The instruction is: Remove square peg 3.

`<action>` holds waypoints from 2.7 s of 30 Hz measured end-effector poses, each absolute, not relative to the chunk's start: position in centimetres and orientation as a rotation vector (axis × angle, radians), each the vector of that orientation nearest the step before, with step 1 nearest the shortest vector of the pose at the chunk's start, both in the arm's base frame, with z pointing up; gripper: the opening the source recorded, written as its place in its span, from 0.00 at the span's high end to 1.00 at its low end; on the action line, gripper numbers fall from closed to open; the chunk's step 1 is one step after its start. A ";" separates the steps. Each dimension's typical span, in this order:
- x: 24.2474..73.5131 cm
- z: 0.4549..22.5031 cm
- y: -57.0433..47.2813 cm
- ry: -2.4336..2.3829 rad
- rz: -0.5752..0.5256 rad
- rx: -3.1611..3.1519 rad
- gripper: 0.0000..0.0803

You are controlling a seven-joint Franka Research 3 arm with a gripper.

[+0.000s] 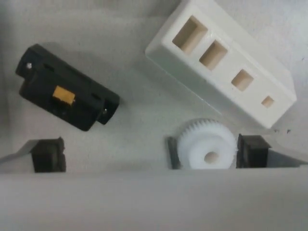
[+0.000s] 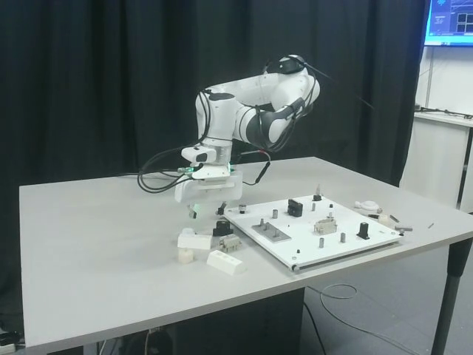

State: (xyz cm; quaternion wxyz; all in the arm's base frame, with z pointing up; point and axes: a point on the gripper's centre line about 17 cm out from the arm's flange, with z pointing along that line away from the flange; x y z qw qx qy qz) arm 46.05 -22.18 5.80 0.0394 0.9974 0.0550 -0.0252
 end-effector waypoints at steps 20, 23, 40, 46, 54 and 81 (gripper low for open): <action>46.9 6.1 -22.9 0.172 -0.067 3.052 0.00; 47.0 6.1 -22.9 0.174 -0.066 3.052 0.00; 47.6 6.8 -22.5 0.183 -0.055 3.061 0.00; 47.6 7.3 -22.2 0.185 -0.051 3.070 0.00; 47.5 7.7 -20.8 0.181 -0.065 3.105 0.00; 50.0 11.1 -12.9 0.124 -0.045 3.152 0.00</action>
